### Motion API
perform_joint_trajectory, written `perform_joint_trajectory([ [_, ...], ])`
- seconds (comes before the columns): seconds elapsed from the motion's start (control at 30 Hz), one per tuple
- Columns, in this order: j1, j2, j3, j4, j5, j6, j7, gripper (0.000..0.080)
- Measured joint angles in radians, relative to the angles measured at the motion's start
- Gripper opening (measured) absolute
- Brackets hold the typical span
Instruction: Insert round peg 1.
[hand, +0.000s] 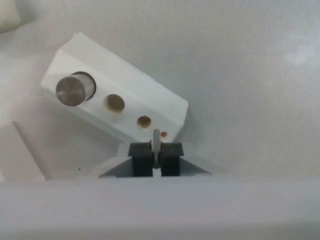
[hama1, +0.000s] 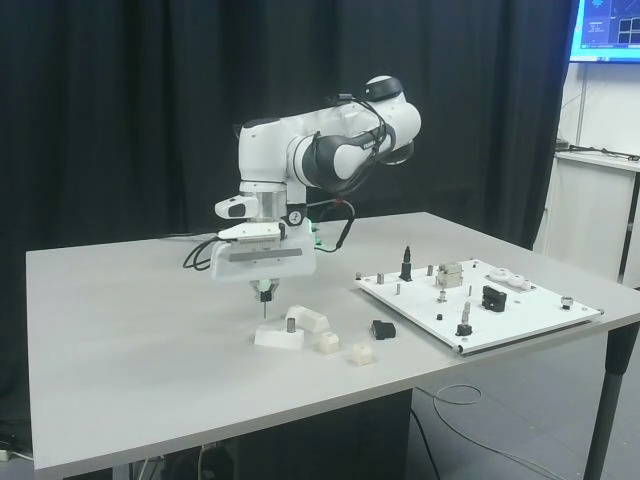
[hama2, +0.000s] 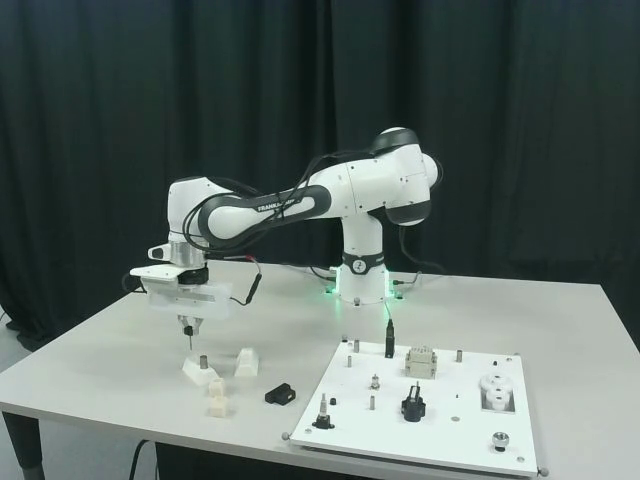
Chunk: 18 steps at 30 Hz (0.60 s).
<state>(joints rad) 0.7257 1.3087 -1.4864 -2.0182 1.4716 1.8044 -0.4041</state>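
Thin peg in claw above holed white block

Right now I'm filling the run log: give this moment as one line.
gripper: shut on thin peg | position: above white block, by its smallest hole | peg: not yet inserted | biggest hole: grey peg in

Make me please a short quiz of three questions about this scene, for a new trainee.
1. True or false: the gripper holds a thin peg.
2. How many holes in the white block are open? A) one B) three C) five
3. Fill in: the largest hole of the block already holds a ____.

Key: 1 true; 2 B; 3 big peg. The thin peg hangs near the smallest hole, not yet inside it.
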Motion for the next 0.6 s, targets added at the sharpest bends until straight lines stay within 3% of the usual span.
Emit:
perform_joint_trajectory([
  [0.6,0.0,0.0,0.0,0.0,0.0,-0.002,0.072,0.003],
])
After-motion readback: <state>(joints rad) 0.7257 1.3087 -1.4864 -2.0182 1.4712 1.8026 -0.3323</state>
